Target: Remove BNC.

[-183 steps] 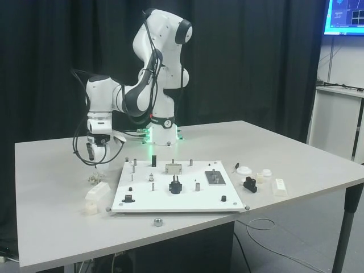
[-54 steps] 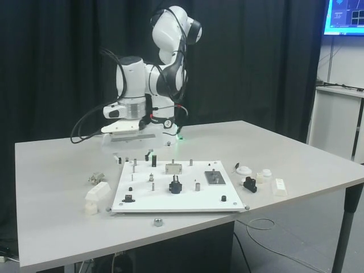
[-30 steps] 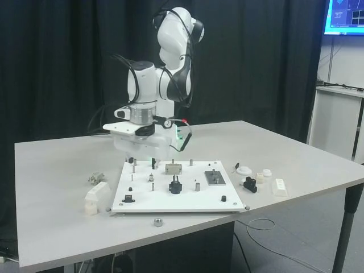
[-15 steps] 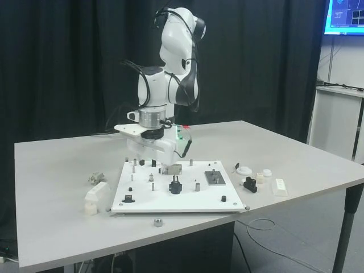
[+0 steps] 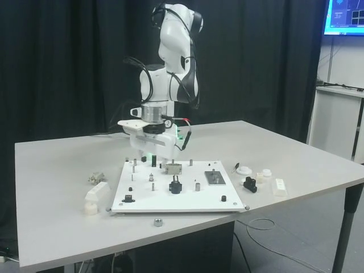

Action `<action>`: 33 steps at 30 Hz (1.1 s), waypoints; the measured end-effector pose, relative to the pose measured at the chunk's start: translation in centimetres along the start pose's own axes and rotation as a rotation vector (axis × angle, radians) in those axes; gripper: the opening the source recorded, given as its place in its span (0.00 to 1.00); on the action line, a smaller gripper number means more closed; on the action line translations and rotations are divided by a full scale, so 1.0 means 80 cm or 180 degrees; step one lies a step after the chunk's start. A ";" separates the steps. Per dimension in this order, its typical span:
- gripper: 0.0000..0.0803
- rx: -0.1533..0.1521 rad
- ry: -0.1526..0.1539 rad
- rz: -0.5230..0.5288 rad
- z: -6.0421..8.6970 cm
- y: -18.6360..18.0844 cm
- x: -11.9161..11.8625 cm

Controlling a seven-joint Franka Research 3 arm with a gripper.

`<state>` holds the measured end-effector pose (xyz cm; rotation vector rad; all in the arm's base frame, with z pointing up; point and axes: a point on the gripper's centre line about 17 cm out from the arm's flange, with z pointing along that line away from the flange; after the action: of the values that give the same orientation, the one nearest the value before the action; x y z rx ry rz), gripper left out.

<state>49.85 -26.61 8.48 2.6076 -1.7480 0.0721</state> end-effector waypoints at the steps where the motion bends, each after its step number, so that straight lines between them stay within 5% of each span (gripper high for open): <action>1: 1.00 0.0012 0.0019 0.0013 0.001 0.002 0.000; 13: 1.00 0.0058 0.0174 0.0240 0.015 0.007 -0.005; 33: 1.00 -0.0079 0.0136 0.0217 0.039 0.018 -0.014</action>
<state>48.19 -26.23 5.29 2.5102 -1.8115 0.1047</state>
